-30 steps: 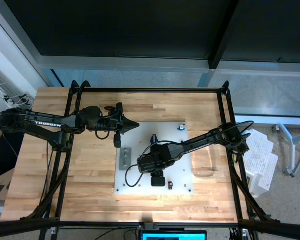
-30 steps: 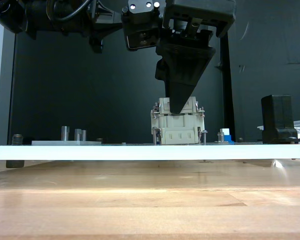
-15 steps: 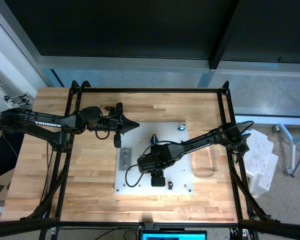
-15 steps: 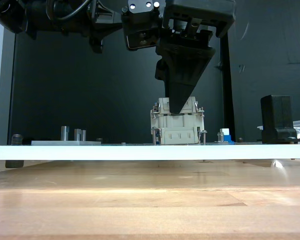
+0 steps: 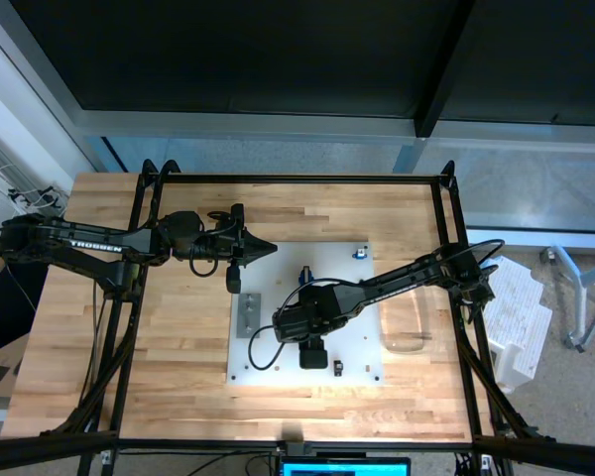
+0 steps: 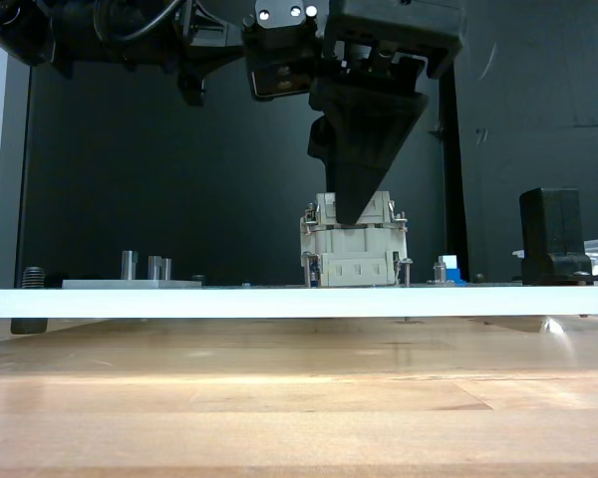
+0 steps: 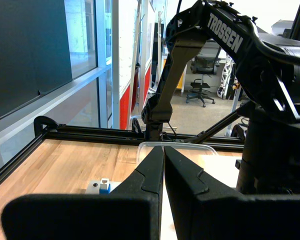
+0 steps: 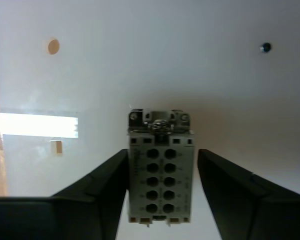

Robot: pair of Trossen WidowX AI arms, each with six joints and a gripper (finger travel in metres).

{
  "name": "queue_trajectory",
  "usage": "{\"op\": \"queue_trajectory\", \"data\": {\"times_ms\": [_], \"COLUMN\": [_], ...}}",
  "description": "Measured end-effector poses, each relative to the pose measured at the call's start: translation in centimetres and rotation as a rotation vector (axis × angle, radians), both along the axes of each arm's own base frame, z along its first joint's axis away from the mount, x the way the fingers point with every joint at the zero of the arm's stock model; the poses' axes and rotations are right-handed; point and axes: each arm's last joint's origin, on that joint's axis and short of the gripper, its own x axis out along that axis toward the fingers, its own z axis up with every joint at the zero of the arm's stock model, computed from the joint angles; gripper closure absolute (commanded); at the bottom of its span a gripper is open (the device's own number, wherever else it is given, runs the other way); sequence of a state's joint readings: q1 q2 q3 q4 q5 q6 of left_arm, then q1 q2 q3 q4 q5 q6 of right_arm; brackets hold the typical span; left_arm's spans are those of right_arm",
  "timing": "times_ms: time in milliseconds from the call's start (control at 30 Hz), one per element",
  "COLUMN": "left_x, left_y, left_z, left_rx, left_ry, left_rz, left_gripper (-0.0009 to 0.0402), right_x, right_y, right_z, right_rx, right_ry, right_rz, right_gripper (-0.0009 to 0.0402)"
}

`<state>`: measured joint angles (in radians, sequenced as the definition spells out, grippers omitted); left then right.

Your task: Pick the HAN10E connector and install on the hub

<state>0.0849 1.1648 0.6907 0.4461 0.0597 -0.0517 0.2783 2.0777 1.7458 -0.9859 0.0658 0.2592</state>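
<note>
Fingers [image 8: 105, 180] of the right gripper [image 6: 357, 204] stood apart, straddling the HAN10E connector [image 8: 160, 172] without clamping it, with a thin gap showing on one side. The connector sat stacked on top of the hub [image 6: 356, 269], near the middle of the white plate [image 5: 362, 347]. By the plate's far left corner, the left gripper [image 7: 163, 170] hovered above the wooden table [image 5: 178, 327], its fingers pressed together.

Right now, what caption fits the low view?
Right gripper open around the HAN10E connector sitting on the hub; left gripper shut over the white plate's far-left corner.
</note>
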Motion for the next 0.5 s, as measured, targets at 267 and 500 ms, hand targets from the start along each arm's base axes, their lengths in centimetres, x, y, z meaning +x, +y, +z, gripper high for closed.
{"op": "queue_trajectory", "data": {"times_ms": [267, 500], "left_x": [0.0, 0.0], "left_y": [0.0, 0.0], "left_z": [0.0, 0.0], "left_rx": [0.000, 0.000], "left_ry": [0.000, 0.000], "left_rz": [0.000, 0.000], "left_gripper": [0.0393, 0.0393], "right_x": [-0.4, -1.4], "right_y": [-0.1, -0.4], "right_z": [1.3, 3.0], "right_rx": [0.013, 0.003], "right_ry": [-0.030, -0.070], "right_rz": [-0.017, -0.023], "right_gripper": [0.0074, 0.0060]}}
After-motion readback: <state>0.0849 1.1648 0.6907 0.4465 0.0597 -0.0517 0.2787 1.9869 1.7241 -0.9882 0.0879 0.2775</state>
